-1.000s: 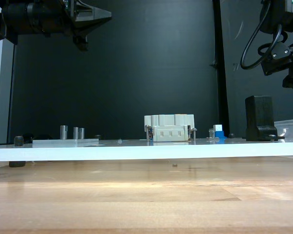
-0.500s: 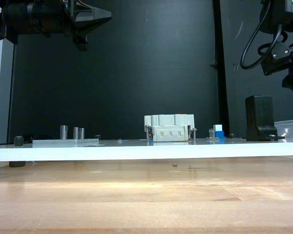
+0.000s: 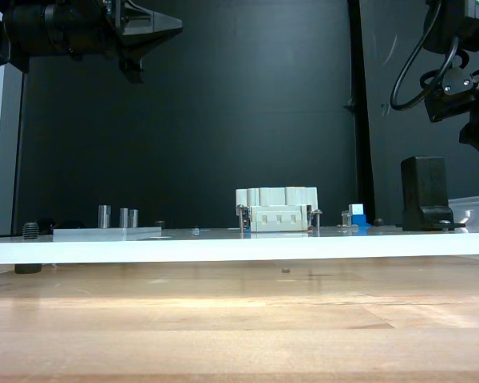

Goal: Pick the 16mm bar from the taskboard and place it in the container

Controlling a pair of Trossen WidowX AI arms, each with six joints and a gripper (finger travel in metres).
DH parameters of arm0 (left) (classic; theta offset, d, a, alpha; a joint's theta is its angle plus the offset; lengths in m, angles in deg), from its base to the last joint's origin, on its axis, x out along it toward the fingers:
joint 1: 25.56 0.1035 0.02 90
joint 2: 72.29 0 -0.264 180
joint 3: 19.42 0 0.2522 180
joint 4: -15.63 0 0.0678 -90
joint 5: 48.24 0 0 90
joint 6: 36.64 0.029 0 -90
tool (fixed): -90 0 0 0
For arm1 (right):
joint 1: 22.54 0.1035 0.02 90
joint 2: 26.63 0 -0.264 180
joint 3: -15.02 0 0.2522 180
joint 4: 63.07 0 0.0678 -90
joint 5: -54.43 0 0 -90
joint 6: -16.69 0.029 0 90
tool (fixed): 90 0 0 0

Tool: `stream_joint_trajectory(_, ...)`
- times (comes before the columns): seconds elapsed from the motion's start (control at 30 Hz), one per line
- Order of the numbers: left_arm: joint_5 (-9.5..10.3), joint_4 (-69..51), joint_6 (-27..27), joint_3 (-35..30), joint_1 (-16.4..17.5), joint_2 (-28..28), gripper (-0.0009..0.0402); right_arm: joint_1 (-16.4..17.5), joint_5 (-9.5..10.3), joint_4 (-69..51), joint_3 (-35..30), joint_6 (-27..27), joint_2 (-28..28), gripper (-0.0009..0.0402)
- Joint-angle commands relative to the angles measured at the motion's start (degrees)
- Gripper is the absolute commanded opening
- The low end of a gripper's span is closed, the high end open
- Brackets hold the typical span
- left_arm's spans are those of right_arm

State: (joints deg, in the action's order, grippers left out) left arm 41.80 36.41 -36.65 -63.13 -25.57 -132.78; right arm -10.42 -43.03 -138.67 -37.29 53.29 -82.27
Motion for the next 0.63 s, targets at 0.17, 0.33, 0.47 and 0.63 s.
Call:
stream_joint_trajectory(0.17,-0.02,0.00,0.00,0.00,0.00,0.00,0.0000,0.02,-0.02,0.09,0.00,0.04,-0.02,0.0201)
stream_joint_trajectory(0.33,-0.02,0.00,0.00,0.00,0.00,0.00,0.0000,0.02,-0.02,0.26,0.00,0.02,-0.02,0.0201)
stream_joint_trajectory(0.47,0.00,0.00,0.00,0.00,0.00,0.00,0.0000,0.02,-0.02,0.59,0.00,0.02,-0.02,0.0201)
stream_joint_trajectory(0.63,-0.02,0.00,0.00,0.00,0.02,0.00,0.0000,0.00,-0.02,1.14,0.00,0.04,-0.02,0.0201)
